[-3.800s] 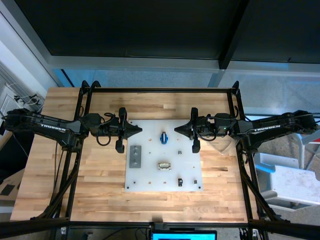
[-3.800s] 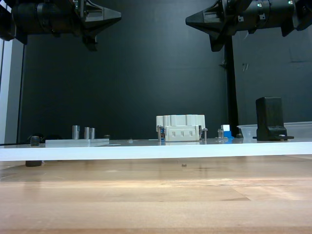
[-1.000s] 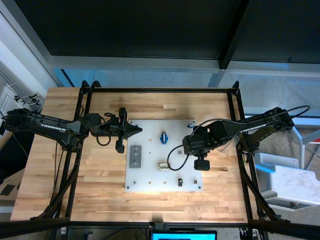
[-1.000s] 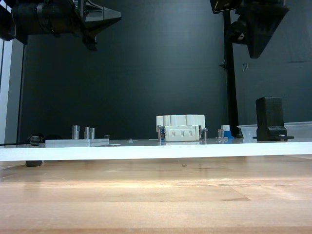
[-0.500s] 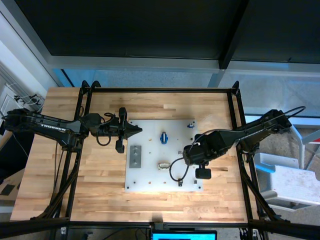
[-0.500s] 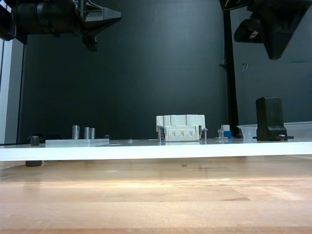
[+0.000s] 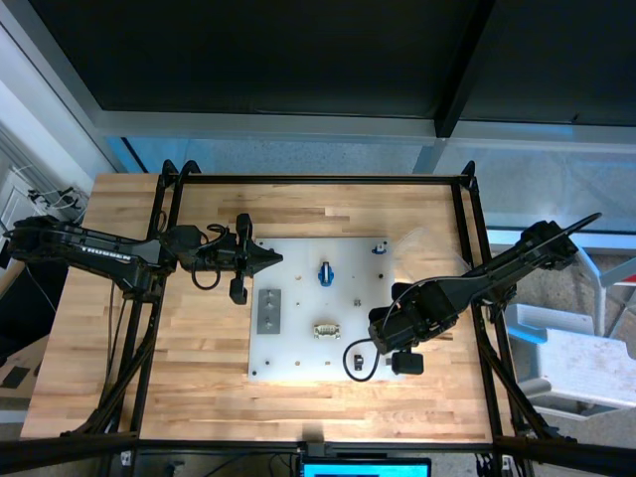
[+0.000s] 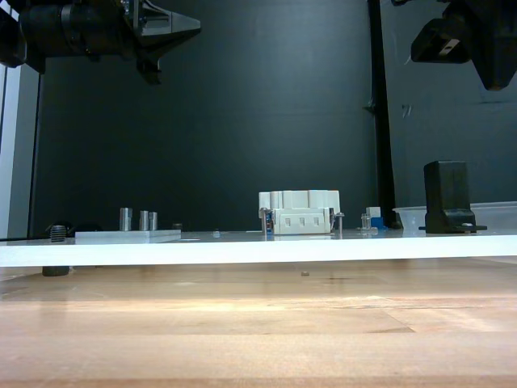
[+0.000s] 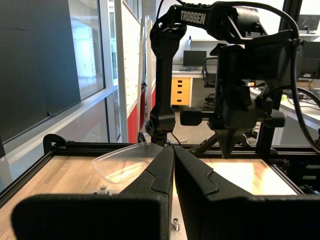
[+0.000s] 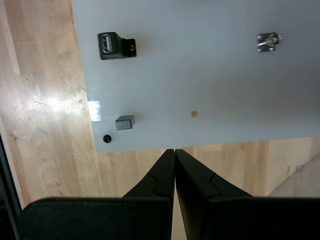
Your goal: Pick the 16mm bar from the taskboard and place it in the container
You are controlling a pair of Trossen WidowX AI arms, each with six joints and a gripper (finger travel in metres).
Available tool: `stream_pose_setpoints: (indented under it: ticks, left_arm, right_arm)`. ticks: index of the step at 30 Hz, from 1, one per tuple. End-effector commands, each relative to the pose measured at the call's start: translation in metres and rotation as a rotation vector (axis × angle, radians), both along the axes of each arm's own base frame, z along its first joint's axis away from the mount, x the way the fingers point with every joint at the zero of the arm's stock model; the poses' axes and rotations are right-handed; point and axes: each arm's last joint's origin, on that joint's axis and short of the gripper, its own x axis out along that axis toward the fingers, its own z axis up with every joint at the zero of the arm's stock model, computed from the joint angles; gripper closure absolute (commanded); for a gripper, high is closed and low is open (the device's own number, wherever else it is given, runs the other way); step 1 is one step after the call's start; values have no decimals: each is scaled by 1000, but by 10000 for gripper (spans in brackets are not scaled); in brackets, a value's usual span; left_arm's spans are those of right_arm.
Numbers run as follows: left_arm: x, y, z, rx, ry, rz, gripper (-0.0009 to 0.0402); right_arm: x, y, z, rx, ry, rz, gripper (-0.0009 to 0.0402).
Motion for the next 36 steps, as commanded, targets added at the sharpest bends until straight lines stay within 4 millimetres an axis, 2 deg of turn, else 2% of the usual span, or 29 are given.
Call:
stream_pose_setpoints:
  ticks: [1, 10, 23, 30, 36]
  left_arm:
    - [0, 0, 0, 0, 0, 0, 393]
    - [0, 0, 0, 0, 0, 0, 393]
    - [0, 0, 0, 0, 0, 0, 393]
    - [0, 0, 0, 0, 0, 0, 393]
    - [0, 0, 0, 0, 0, 0, 393]
  right_arm:
    - [0, 10, -4, 3, 2, 11, 393]
    - [1, 30, -14, 19, -7, 16, 377]
    - [3, 42, -26, 7, 13, 29, 281]
    - [4, 42, -31, -20, 8, 28, 214]
    - [4, 42, -39, -22, 11, 29, 175]
